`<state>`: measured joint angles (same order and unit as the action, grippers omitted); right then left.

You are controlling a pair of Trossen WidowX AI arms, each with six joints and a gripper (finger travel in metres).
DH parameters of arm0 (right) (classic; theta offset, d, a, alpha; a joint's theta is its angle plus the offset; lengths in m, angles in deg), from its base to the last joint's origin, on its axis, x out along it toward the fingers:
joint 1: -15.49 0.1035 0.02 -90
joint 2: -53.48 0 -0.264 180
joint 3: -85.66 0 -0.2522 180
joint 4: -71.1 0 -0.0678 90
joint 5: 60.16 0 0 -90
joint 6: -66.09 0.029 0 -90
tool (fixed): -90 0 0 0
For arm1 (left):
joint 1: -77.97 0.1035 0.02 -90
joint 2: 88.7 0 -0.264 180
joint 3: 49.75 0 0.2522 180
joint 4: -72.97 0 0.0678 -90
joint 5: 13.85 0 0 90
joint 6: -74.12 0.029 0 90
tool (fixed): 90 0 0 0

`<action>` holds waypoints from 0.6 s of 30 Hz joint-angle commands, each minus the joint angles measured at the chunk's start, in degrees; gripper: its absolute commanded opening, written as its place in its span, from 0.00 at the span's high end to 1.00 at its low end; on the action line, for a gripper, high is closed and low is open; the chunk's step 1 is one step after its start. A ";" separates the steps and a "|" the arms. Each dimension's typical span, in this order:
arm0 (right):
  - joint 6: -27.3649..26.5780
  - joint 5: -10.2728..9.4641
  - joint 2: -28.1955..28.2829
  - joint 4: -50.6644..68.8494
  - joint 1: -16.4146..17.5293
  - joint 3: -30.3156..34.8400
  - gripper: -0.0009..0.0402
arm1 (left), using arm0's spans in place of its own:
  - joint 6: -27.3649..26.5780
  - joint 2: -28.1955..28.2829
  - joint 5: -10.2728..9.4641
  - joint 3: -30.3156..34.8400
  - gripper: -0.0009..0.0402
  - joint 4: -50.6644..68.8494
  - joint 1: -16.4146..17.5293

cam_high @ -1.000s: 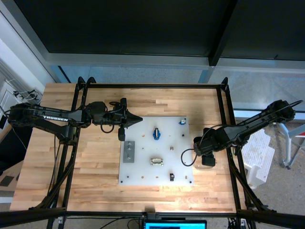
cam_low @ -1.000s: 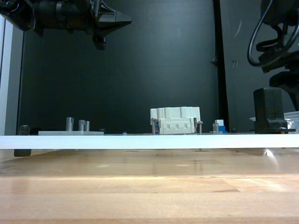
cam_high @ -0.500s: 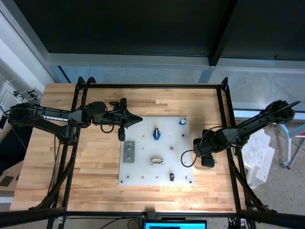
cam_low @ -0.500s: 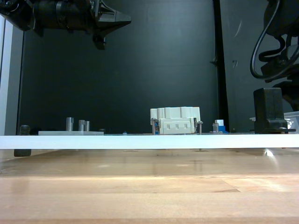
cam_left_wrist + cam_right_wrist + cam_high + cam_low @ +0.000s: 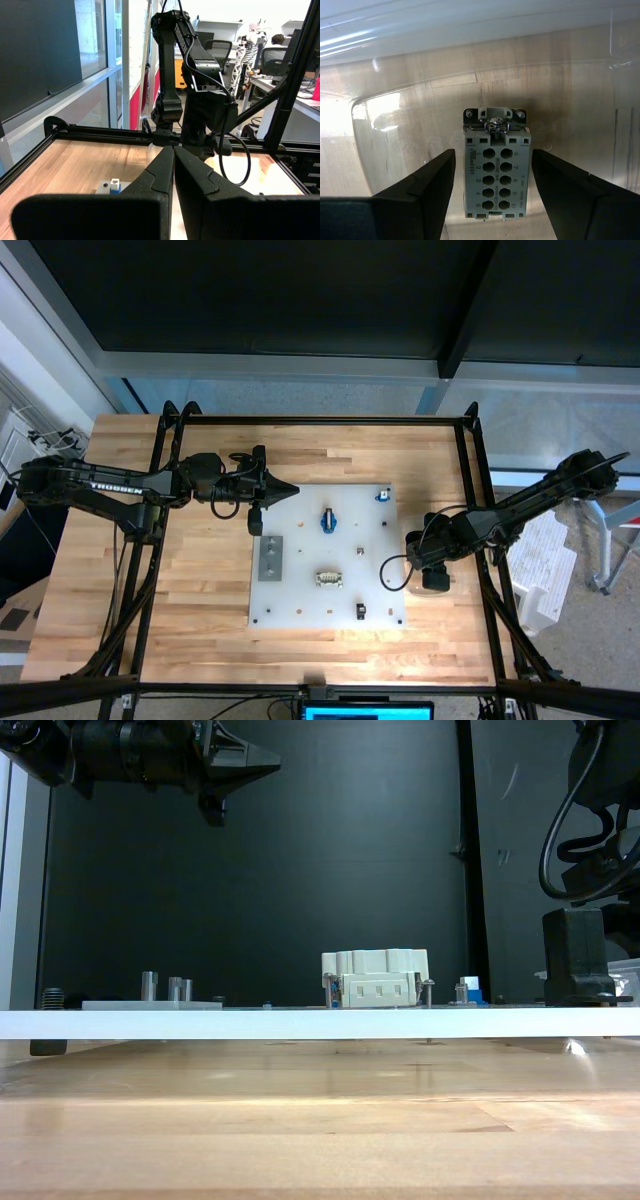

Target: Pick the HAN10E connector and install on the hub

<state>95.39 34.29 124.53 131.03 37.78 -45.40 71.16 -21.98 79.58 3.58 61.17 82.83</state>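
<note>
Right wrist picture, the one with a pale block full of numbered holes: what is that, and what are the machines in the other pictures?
Two robot arms stand at the edges of a wooden table. One picture looks down from above, one looks level along the table, and each arm carries a camera by its gripper. The block is the HAN10E connector, lying in a clear tray. The right gripper is open, straddling it without touching. It belongs on the hub, the beige socket on the white board. The left gripper is shut, holding nothing, raised near the board's far left corner.
</note>
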 commanded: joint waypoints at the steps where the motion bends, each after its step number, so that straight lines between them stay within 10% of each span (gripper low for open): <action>1: 0.04 0.02 0.00 0.00 0.04 0.00 0.53 | 0.02 0.02 0.02 0.02 0.98 -0.02 0.02; 18: 0.02 -0.02 -0.17 0.35 0.13 0.90 0.82 | 0.02 0.02 0.02 0.02 0.98 -0.02 0.00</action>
<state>95.42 34.29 124.42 131.34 37.89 -44.81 71.16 -21.98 79.58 3.60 61.15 82.83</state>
